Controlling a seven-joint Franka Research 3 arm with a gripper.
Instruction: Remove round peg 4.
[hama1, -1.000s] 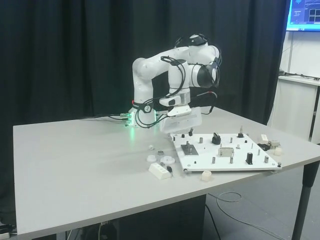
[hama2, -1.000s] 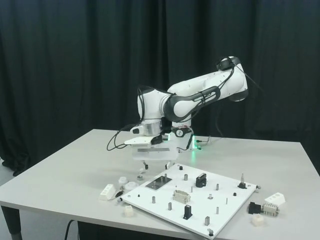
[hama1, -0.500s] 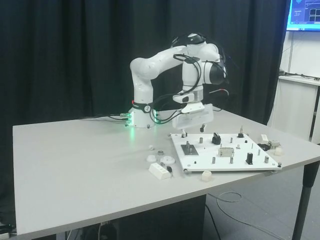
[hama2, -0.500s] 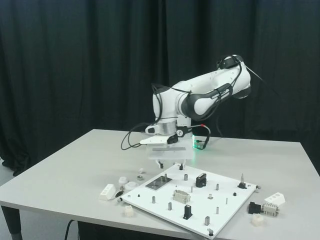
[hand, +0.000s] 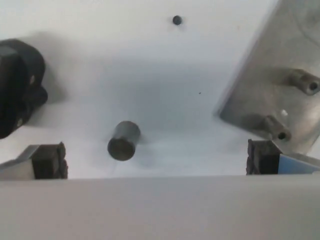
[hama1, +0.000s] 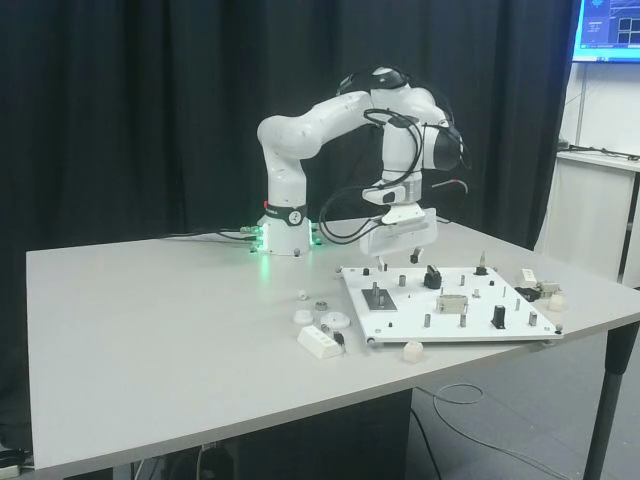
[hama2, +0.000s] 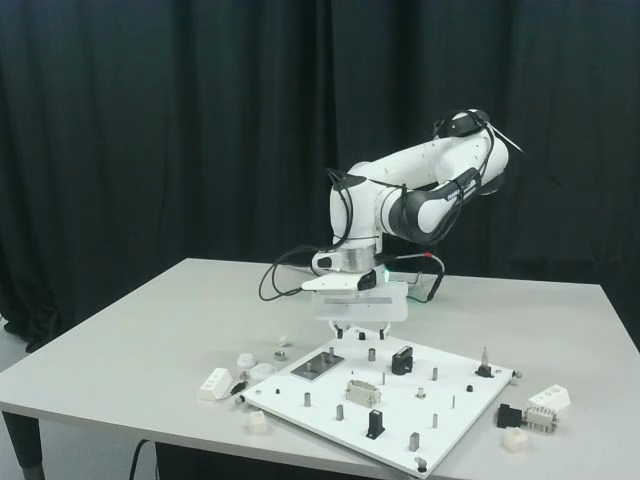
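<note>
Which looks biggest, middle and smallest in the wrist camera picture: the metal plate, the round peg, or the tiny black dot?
1. Metal plate, cut off by the picture's edge.
2. Round peg.
3. Tiny black dot.

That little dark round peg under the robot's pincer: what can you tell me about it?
The round peg is a short, dark grey cylinder, metal by its look, with a flat top. It stands upright in the white board, casting a soft shadow. It sits between the fingertips of the open pincer, closer to one of them, and neither touches it. A black block stands to one side and a grey metal plate to the other, both apart from it.
</note>
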